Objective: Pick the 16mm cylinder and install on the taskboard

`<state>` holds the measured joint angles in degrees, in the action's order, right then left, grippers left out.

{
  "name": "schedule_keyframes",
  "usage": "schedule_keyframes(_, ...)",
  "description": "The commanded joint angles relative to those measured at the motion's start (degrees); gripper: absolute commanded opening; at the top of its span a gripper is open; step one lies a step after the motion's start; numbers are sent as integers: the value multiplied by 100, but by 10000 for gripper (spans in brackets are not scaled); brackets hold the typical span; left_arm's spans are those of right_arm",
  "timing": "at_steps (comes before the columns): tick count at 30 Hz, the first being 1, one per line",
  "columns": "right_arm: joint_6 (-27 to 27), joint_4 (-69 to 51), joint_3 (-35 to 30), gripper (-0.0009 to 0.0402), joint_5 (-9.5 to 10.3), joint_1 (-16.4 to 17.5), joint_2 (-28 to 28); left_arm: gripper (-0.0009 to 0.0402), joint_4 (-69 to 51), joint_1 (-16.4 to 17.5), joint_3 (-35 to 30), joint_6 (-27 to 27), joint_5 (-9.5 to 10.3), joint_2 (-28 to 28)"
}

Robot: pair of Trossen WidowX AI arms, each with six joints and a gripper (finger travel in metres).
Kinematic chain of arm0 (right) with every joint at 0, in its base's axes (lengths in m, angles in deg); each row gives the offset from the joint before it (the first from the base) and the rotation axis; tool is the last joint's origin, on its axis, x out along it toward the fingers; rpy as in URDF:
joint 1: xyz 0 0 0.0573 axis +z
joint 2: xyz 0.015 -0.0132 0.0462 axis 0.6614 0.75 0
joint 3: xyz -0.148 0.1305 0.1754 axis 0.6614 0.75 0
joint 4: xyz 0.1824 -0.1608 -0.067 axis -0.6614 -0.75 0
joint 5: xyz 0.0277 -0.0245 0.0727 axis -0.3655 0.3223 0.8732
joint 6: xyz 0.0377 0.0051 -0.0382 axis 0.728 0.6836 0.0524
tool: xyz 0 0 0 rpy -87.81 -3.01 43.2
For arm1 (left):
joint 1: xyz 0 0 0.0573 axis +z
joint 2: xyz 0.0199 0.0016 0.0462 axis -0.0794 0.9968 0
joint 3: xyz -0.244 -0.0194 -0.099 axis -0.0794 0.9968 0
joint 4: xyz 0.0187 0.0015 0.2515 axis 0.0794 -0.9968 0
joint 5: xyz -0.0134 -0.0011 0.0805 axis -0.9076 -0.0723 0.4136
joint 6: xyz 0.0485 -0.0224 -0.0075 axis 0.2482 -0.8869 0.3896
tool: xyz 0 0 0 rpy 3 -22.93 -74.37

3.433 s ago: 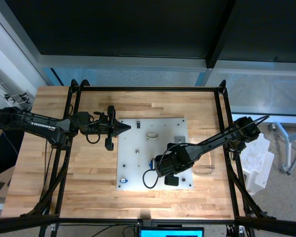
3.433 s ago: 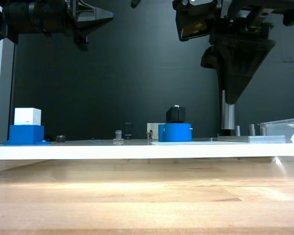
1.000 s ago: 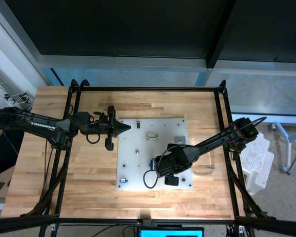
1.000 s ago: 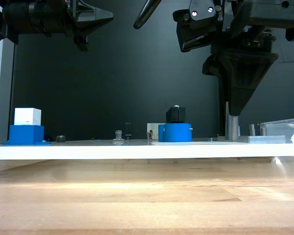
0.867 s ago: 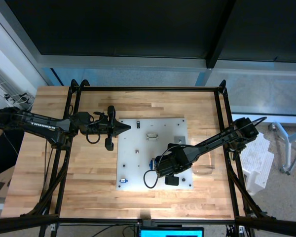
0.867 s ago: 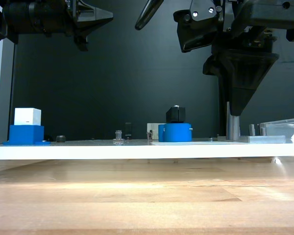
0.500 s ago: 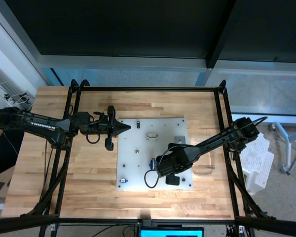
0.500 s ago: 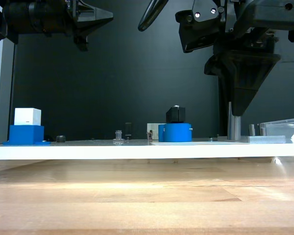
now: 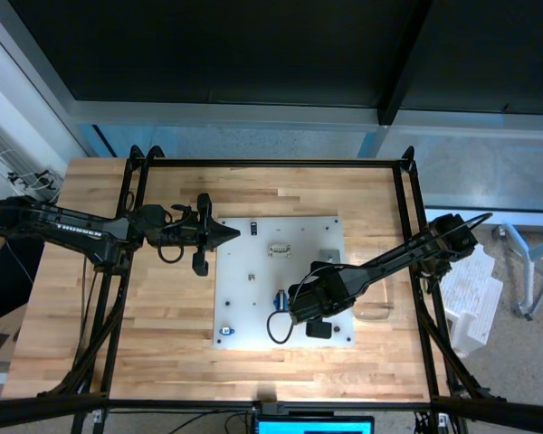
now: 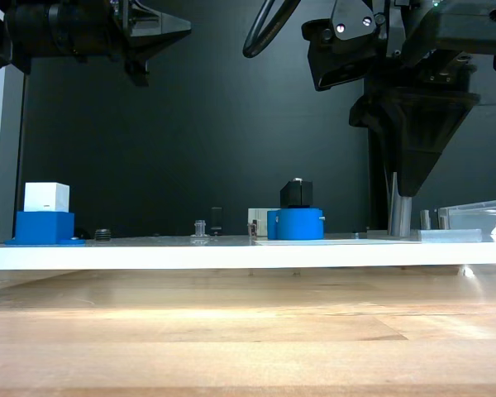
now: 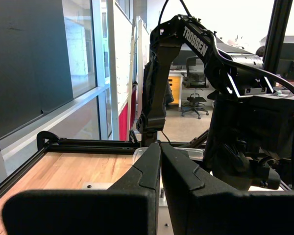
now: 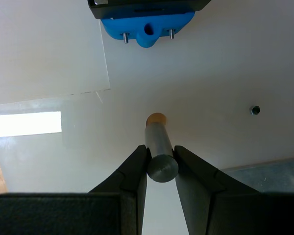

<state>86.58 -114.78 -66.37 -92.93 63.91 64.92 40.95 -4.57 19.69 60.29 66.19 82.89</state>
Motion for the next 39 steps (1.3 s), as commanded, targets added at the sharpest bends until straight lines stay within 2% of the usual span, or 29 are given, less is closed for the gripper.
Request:
schedule_keyframes(1, -20, -11, 9, 8, 9, 2, -7, 0, 0, 2, 0, 0, 0, 0)
schedule_keyframes(32, -17, 26, 24, 8, 9, 13, -7, 0, 0, 0, 0, 0, -2, 0)
schedule_keyframes(39, -17, -293, -286, 8, 11, 0, -44, 0, 0, 0, 0, 0, -2, 0)
